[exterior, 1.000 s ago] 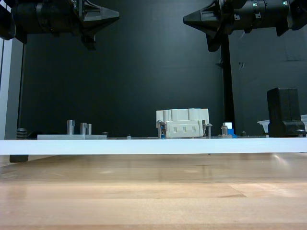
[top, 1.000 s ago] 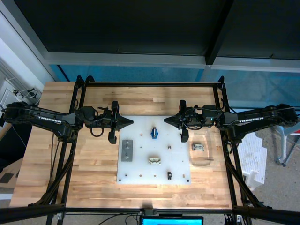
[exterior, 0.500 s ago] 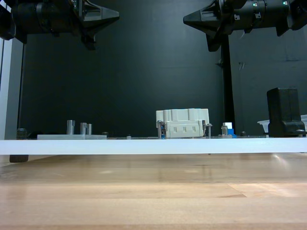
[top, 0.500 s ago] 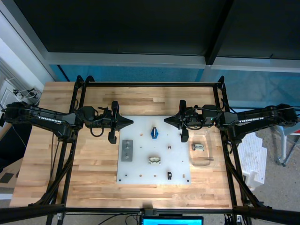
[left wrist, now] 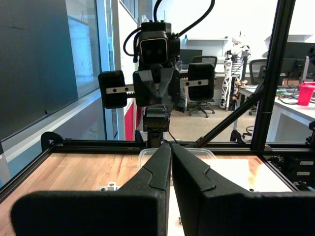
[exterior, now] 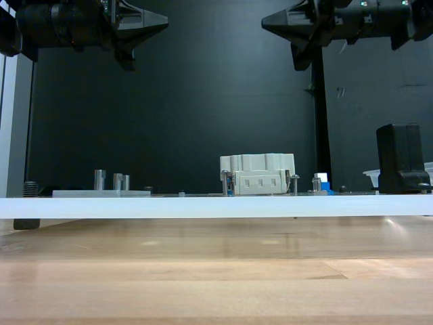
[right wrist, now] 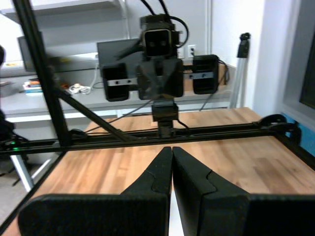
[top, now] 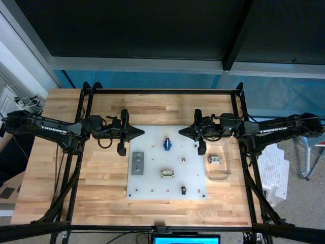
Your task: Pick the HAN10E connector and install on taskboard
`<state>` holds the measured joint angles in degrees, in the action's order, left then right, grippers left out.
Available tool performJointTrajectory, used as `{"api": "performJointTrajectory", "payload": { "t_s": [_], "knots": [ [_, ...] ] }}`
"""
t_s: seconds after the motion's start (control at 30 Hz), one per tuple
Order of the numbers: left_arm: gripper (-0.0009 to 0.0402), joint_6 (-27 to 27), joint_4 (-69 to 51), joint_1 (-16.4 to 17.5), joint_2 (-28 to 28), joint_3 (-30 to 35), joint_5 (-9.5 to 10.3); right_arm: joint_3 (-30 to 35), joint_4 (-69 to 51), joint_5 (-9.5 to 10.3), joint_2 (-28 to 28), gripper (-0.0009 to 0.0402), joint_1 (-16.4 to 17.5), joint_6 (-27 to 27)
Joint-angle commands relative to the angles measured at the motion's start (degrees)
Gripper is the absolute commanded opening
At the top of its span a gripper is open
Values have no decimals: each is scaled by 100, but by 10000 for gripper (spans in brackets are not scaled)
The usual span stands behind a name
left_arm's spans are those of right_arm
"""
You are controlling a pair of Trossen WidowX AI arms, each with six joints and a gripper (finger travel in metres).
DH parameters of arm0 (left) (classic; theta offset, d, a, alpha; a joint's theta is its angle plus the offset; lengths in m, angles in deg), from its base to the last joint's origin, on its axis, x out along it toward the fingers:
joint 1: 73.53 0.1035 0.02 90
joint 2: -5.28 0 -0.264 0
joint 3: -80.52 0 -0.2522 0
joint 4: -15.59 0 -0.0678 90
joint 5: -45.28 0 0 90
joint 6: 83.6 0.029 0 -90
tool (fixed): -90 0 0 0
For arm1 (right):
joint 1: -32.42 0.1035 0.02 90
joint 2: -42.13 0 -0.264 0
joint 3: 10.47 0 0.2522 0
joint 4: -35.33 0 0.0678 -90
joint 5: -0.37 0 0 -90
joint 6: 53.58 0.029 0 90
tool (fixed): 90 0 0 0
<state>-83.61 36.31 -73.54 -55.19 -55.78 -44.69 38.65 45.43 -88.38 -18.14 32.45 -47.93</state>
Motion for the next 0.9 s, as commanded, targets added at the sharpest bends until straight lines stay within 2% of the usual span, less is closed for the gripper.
{"api": "performJointTrajectory", "payload": {
  "t_s": [0.03, 0.23, 0.37, 0.9],
  "knots": [
    [1, 2, 0, 0, -2, 2, -2, 181, -848, -17, 203, 0, -2, -22],
    [1, 2, 0, 0, -2, 2, -2, 632, -2695, -15, 328, 0, 4, 48],
    [1, 2, 0, 2, -2, 2, -2, 997, -3912, -11, 328, 0, 13, 468],
    [1, 2, 2, 0, -2, 2, -2, 2044, -7641, -28, 315, 0, 114, 411]
  ]
}}
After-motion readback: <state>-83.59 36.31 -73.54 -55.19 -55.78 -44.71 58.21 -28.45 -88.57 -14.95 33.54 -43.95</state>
